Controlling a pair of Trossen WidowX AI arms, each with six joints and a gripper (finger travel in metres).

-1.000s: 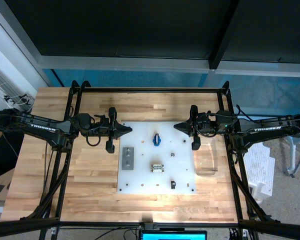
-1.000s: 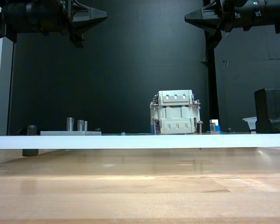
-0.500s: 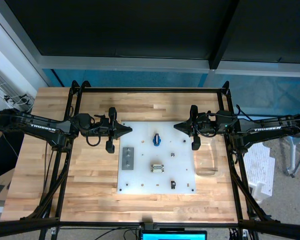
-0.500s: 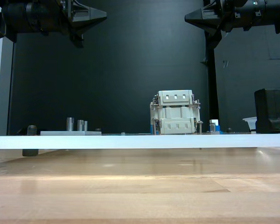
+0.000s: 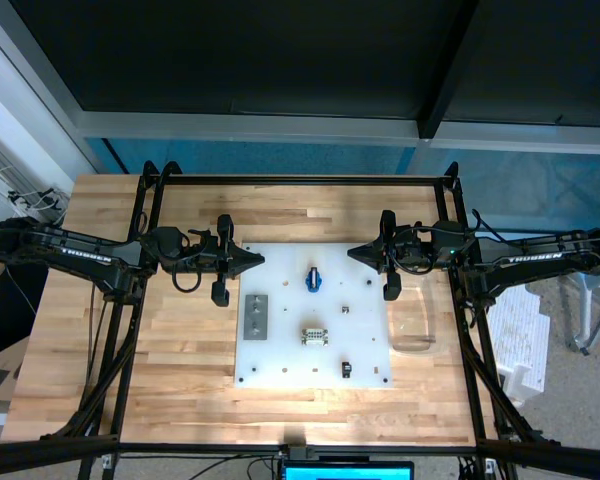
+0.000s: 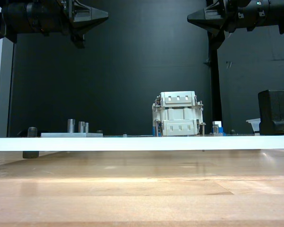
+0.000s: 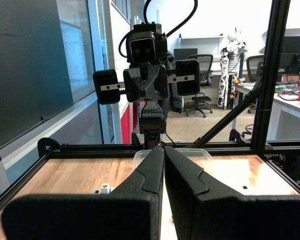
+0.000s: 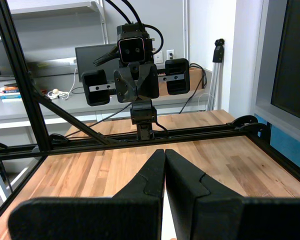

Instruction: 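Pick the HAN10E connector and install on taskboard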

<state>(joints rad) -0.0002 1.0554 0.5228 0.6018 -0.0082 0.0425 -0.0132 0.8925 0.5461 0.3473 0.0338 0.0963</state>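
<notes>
Stillness is the only news: over the last second neither arm has moved, and no part on the board has shifted.

Start at your left. The left gripper (image 5: 258,258) hangs high over the far left corner of the taskboard (image 5: 280,352), pointing inward. Its jaws are pressed together on nothing, as the left wrist view shows tip to tip.

Below it, the grey block (image 5: 255,316) sits flat on the board. Further right stands the connector (image 5: 314,337), upright on the board between that block and the small black part (image 5: 347,369), with the blue knob (image 5: 313,279) behind it. In the low view the connector (image 6: 177,115) reads as two beige tiers stacked squarely, the lower one down at board level, with nothing touching it.

On your right, the right gripper (image 5: 353,254) mirrors the left one. It is high over the far right corner, and its jaws are also together and holding nothing. The clear tray (image 5: 415,322) lies on the counter (image 5: 180,340) just beside the board's right edge.

With both arms raised, idle and well apart from the connector, you can judge the install as most likely finished and the arms parked. You cannot tell from here whether the upper tier is fully seated or latched, so check that before you call it done.
</notes>
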